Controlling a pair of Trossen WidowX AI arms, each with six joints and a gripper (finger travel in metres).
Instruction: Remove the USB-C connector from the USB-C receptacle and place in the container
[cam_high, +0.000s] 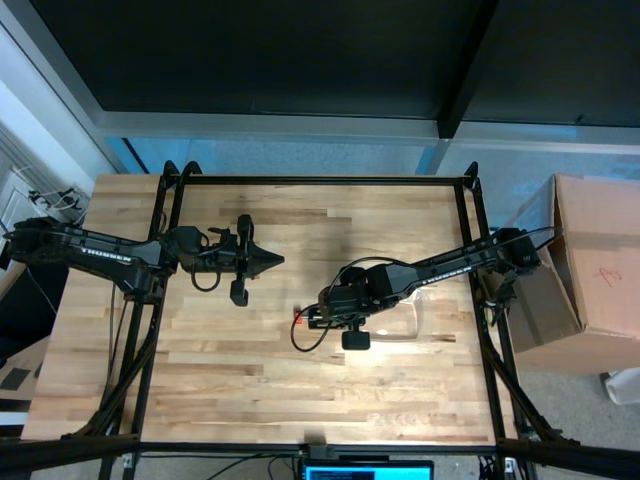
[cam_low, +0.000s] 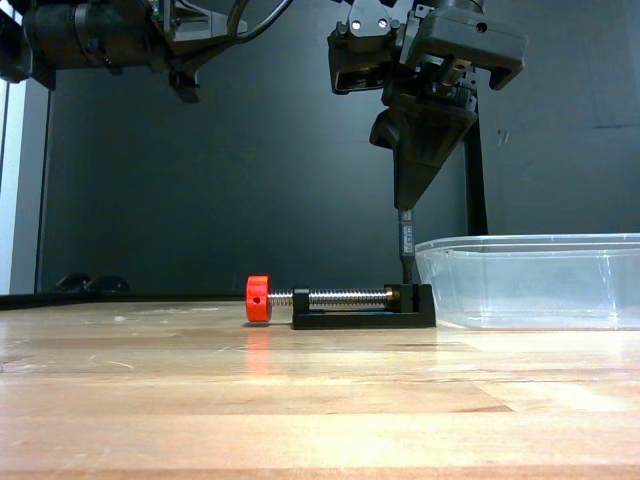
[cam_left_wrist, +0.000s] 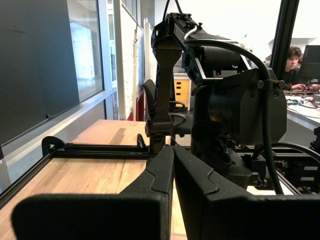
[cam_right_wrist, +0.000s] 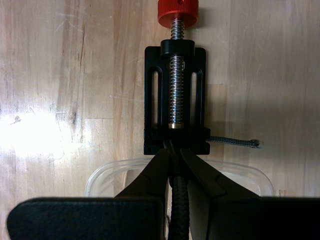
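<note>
A: Where's your right gripper (cam_low: 406, 208) sitting?
B: It's hanging over the bench's (cam_high: 250, 380) middle, pinching the grey USB-C connector (cam_low: 406, 245) on its black braided cable. The plug is standing upright, its lower end meeting the black screw vise (cam_low: 365, 305) with a red knob. You can't tell how deep it's sitting.
A: And the rest?
B: The clear plastic container (cam_low: 520, 280) is lying just beside the vise, toward the right edge. Your left gripper (cam_left_wrist: 173, 150) is hovering over the left half, fingers (cam_left_wrist: 160, 170) pressed together.

A dark grey USB-C connector (cam_low: 405, 243) on a black braided cable (cam_right_wrist: 179, 200) stands upright, pinched in the right gripper (cam_low: 405, 208). Its lower end meets the USB-C receptacle, hidden inside a black screw clamp (cam_low: 360, 305); how deep it sits cannot be told. A clear plastic container (cam_low: 530, 285) lies just beside the clamp. The left gripper (cam_high: 272, 260), fingers together, hangs well apart.
</note>
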